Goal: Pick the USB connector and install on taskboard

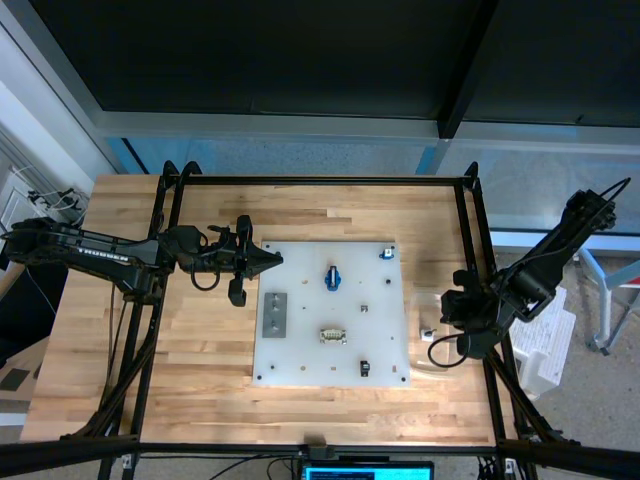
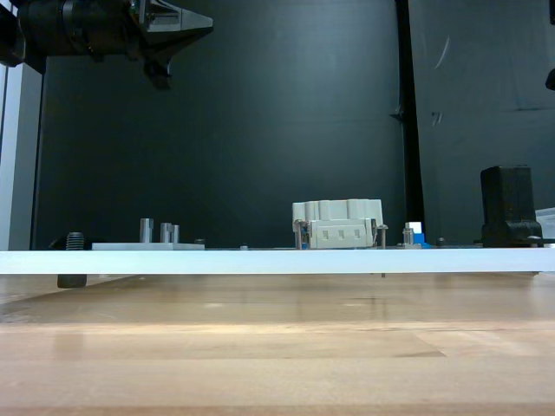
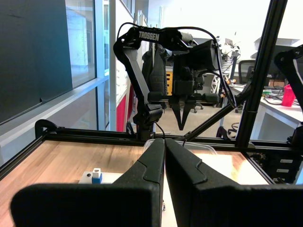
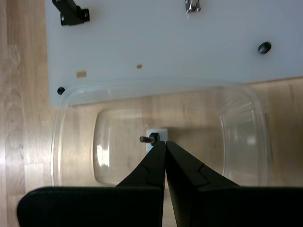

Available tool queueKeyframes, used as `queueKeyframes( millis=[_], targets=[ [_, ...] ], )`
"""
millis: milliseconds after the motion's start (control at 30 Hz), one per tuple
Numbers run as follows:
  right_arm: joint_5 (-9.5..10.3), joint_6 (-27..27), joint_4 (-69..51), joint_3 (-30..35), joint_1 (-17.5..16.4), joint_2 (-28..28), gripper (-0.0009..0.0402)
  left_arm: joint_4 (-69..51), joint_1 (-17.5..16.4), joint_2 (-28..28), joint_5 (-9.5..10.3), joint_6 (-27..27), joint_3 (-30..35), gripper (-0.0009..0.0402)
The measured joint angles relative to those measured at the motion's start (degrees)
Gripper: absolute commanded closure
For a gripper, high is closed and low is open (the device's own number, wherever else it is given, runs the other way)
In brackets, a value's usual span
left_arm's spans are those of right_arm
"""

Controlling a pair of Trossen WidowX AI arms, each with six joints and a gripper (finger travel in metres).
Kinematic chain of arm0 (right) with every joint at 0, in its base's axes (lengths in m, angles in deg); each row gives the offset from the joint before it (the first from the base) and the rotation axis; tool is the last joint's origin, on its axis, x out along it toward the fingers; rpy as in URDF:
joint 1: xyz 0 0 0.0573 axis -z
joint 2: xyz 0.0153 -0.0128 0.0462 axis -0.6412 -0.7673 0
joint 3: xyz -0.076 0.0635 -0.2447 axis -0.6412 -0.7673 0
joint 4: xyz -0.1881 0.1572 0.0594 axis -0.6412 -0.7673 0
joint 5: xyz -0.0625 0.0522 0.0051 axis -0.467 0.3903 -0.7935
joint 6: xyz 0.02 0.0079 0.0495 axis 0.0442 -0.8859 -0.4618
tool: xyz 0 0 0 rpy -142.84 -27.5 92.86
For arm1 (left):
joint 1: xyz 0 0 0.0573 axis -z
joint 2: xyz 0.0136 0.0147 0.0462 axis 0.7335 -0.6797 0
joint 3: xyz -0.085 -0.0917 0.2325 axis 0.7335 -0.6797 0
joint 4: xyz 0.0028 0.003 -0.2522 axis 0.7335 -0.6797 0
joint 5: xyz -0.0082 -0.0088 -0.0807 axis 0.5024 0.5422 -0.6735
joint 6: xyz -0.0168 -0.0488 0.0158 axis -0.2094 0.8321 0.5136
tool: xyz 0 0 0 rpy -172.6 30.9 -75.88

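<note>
The USB connector (image 4: 148,139), a tiny dark plug with a silvery end, lies in the clear plastic tray (image 4: 75,142) next to a small white square piece (image 4: 156,133). My right gripper (image 4: 164,143) points down over the tray with its jaws shut and empty, the tips just beside the connector. From above, this gripper (image 1: 438,336) hangs right of the taskboard (image 1: 300,355). The taskboard is a white plate carrying a grey block (image 1: 272,313), a blue part (image 1: 333,277) and a beige connector (image 1: 333,336). My left gripper (image 1: 268,260) is shut and empty, held high over the board's far left edge.
A black frame (image 1: 470,250) surrounds the wooden table. A black bracket (image 1: 365,368) stands on the board's near side and a small blue-white piece (image 1: 384,254) at its far right corner. The left arm (image 1: 90,250) stretches in from the left.
</note>
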Motion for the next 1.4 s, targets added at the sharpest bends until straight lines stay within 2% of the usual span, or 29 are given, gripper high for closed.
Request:
queueKeyframes(
  millis=[200, 367, 567, 733, 1033, 1300, 1400],
  targets=[
    [3.67, -1.7, -2.0, 0.0, -0.9, -3.7, 0.039, 0.0, 0.0, 0.0, 0.0, 0.0, 0.0, 0.0393],
    [4.02, -3.1, -2.6, 0.0, -1.4, -6.4, 0.0353, 0.0, 0.0, 0.0, 0.02, 0.0, 0.0, 0.0393],
    [3.85, -4.3, -2.3, 0.0, -1.4, -9.2, 0.0285, 0.0, 0.0, 0.0, 0.02, 0.0, 0.0, 0.0393],
    [3.06, -4.6, -0.7, -0.2, -1.4, -11.7, 0.0253, 0.0, 0.0, 0.0, 0.0, 0.0, 0.0, 0.0393],
    [1.27, -4.5, 5.1, -2.1, -1.4, -14.7, 0.0248, 0.0, 0.0, 0.0, 0.02, 0.0, 0.0, 0.0393],
    [0.66, -4.4, 8.4, -4.1, -0.2, -15.9, 0.0248, 0.0, 0.0, 0.0, 0.0, 0.0, 0.0, 0.0393],
    [-0.28, -4.0, 9.0, -4.5, 0.0, -16.6, 0.0248, 0.0, 0.0, 0.0, 0.02, 0.0, 0.0, 0.0393]
  ],
)
